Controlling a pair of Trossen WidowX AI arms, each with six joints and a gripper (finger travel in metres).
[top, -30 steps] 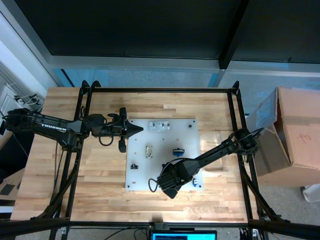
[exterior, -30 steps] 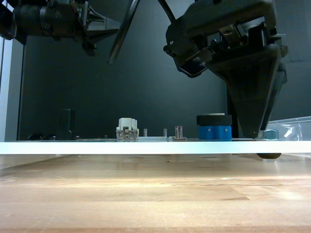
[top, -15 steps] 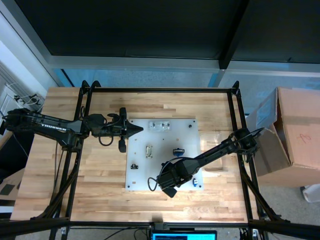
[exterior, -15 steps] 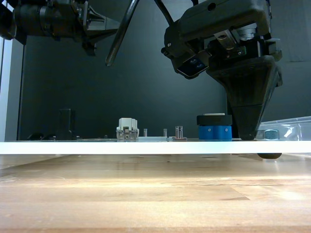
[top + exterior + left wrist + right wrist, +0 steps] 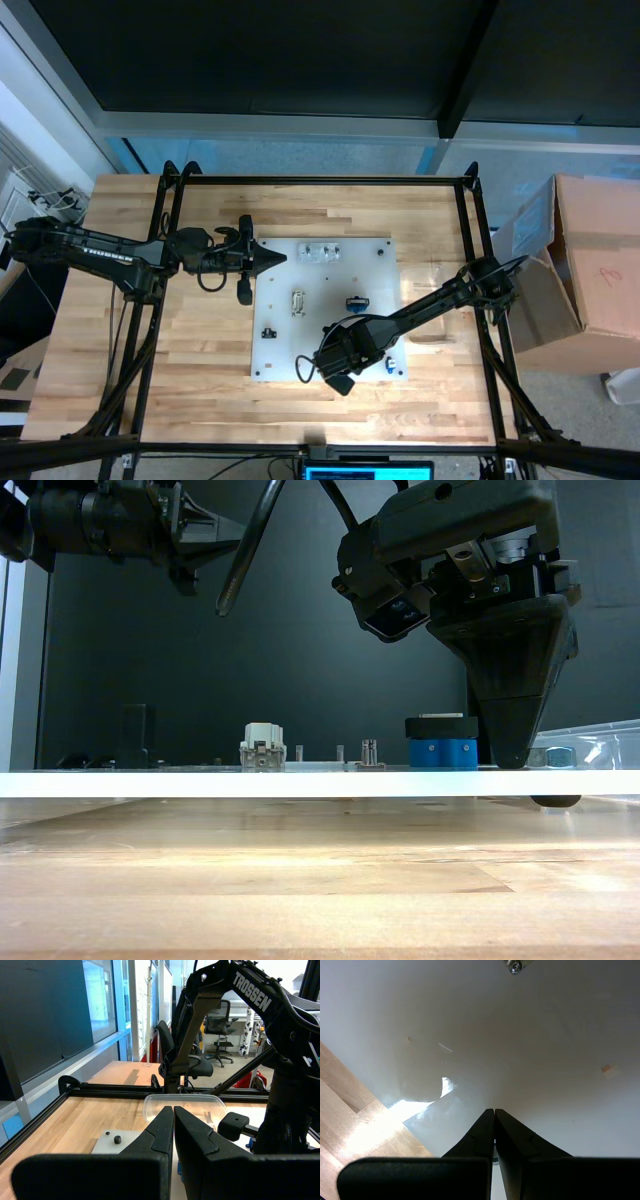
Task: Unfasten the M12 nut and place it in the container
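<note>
The small silver nut (image 5: pixel 558 756) sits low on its stud at the white board's near right edge (image 5: pixel 391 367), outside the clear container (image 5: pixel 436 298), and no ribs show under it. My right gripper (image 5: pixel 510 763) points straight down at the board just left of the nut. It is apart from the nut. Its fingers (image 5: pixel 485 1125) are pressed together with nothing between them. My left gripper (image 5: pixel 280 259) hovers high over the board's far left edge, shut and empty (image 5: pixel 173 1115).
A blue block with a black top (image 5: pixel 441 744) stands just left of the right gripper. A grey connector (image 5: pixel 261 750) and small pins stand mid-board. The container (image 5: pixel 600 742) lies right of the board, beyond the nut. A black frame rings the table.
The right gripper's tip has shifted left, from beside the nut to a small gap away. The nut has stayed in place. The left arm has not moved.
</note>
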